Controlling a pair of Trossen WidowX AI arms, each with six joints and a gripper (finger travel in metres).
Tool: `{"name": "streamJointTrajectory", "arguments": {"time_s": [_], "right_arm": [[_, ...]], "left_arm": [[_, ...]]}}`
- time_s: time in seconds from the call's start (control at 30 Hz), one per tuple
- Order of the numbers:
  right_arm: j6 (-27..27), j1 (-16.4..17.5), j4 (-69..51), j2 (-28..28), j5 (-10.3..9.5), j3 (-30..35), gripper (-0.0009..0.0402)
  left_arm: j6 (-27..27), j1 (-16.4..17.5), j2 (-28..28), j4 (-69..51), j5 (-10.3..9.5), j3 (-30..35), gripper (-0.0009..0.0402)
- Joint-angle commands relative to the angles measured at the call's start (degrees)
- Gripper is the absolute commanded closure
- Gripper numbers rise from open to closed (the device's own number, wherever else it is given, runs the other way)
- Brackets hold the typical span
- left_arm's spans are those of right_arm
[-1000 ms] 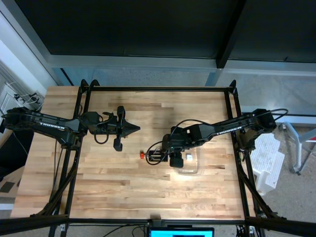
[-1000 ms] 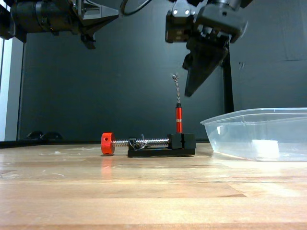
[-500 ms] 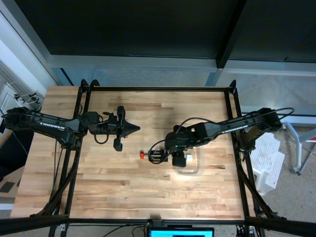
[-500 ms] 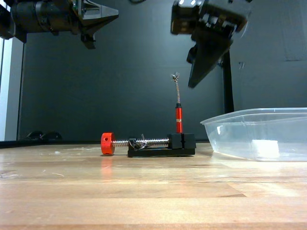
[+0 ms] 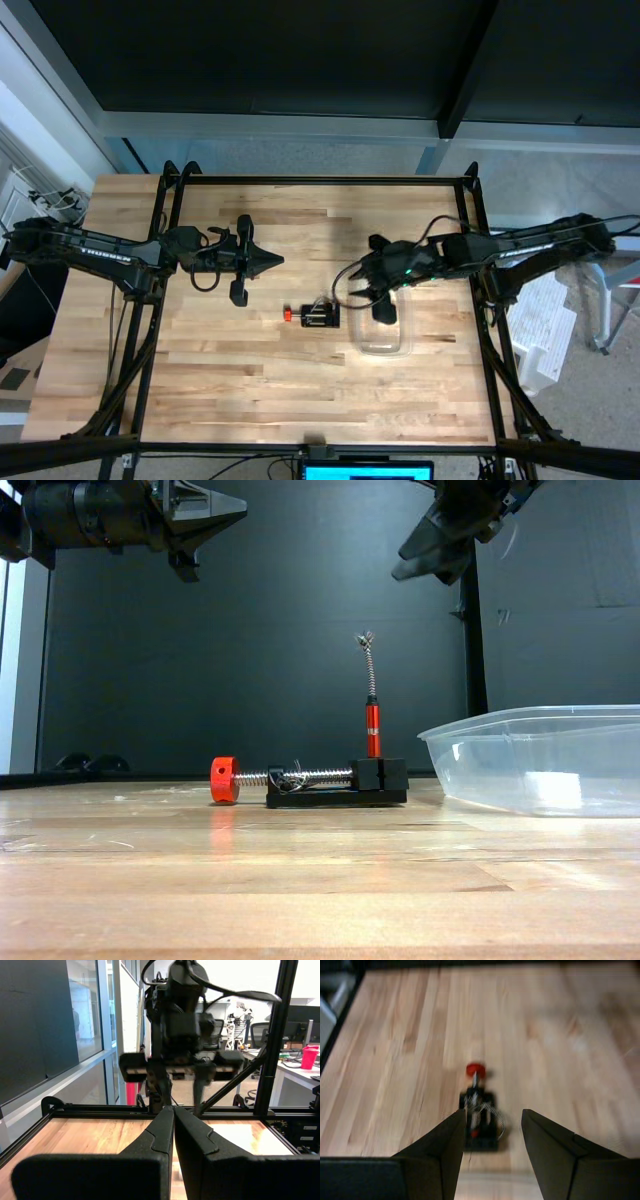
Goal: Pick the RCA connector and install on taskboard
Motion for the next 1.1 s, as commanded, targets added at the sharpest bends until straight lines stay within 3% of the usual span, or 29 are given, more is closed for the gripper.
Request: {"name": "streamJointTrajectory", "arguments": {"time_s": [0.03,0.47,1.1], "right_arm": [[-1.49,-1.53,4.24,-3.45,0.04,-2.84,0.0267],[-5.60,-3.85,20.85,-13.07,-0.68,-12.44,0.0394],[-7.19,-6.21,40.61,-20.52,-1.09,-25.57,0.0393]], "left_arm": [[0.02,0.00,0.02,0.00,0.00,0.00,0.0393],[0.02,0.00,0.00,0.00,0.00,0.00,0.0393],[0.02,0.00,0.02,0.00,0.00,0.00,0.0393]]}}
